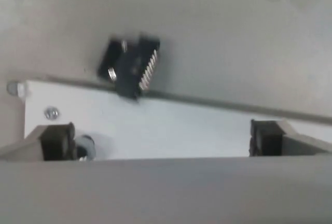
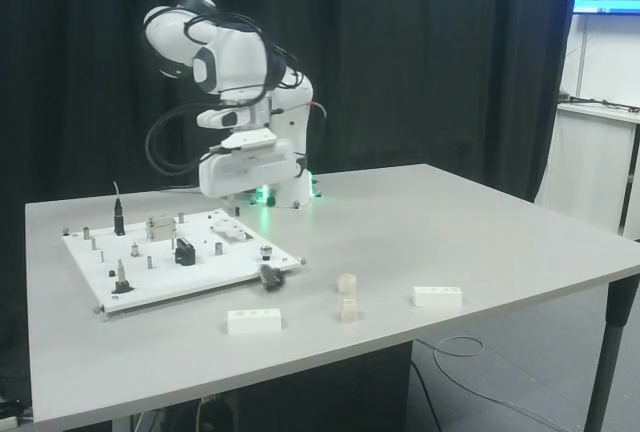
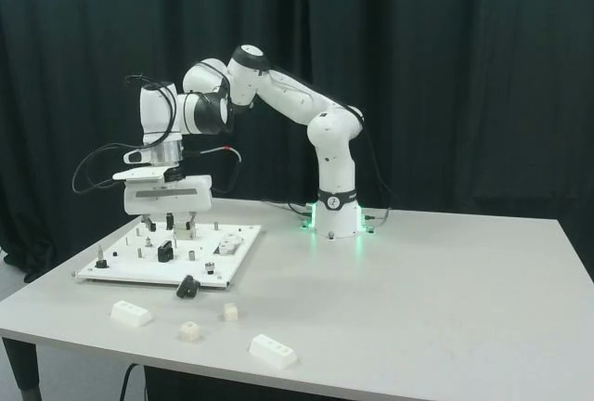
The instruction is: Place D-SUB.
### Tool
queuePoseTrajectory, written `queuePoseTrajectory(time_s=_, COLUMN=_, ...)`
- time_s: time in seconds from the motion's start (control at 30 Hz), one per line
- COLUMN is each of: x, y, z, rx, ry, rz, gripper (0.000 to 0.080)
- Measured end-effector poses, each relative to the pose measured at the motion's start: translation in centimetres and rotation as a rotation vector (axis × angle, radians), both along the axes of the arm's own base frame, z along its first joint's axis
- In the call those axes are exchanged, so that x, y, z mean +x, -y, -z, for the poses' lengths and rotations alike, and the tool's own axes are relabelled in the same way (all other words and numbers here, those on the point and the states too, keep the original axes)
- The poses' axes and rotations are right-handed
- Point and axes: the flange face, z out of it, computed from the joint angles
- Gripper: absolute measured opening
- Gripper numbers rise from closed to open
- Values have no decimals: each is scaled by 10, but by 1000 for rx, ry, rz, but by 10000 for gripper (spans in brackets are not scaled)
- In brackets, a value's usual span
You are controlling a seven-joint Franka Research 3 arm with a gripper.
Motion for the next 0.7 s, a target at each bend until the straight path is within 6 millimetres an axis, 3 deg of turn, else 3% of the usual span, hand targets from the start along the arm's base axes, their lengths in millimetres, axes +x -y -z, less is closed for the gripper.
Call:
queuePoseTrajectory(time_s=0.07, x=5, y=-4, z=0, rx=-7, ry=0, rz=-5, gripper=664)
queuePoseTrajectory(time_s=0.1, x=7, y=-5, z=1, rx=-12, ry=-1, rz=-9, gripper=771)
queuePoseTrajectory(time_s=0.7, x=23, y=-9, z=-1, rx=-47, ry=-44, rz=-20, gripper=800)
